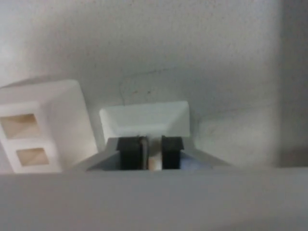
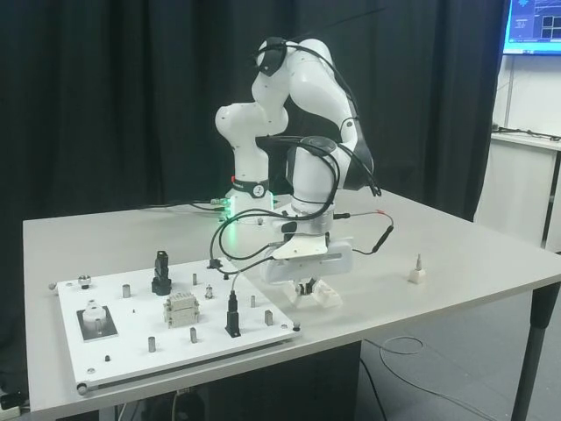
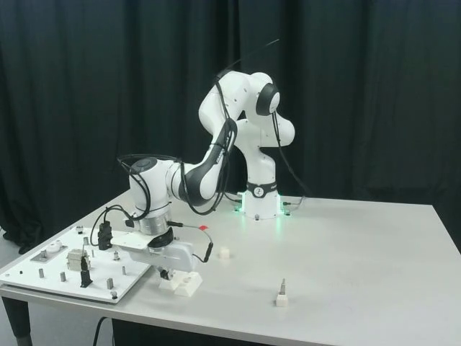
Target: Pick round peg 1.
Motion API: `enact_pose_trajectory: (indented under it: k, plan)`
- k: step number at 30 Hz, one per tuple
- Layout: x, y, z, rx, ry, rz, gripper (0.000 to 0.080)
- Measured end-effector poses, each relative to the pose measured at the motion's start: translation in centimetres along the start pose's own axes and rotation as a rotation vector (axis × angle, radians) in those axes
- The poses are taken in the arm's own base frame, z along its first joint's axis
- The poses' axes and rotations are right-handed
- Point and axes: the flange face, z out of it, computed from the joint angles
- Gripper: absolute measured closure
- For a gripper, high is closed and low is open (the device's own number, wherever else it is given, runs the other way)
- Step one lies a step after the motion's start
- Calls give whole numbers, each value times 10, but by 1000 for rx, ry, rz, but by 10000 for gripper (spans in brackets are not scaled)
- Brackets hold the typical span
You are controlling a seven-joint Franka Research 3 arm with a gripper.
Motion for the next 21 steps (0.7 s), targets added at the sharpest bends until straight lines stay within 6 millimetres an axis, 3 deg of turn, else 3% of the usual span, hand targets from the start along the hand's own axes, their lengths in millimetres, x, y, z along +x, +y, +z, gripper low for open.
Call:
enact_pose_trajectory:
  k: [2, 3, 21]
  plan:
    - [-1, -1, -1, 0, 0, -2, 622]
    - [-2, -1, -2, 0, 0, -3, 753]
    - [-10, -1, -31, 17, -22, -3, 772]
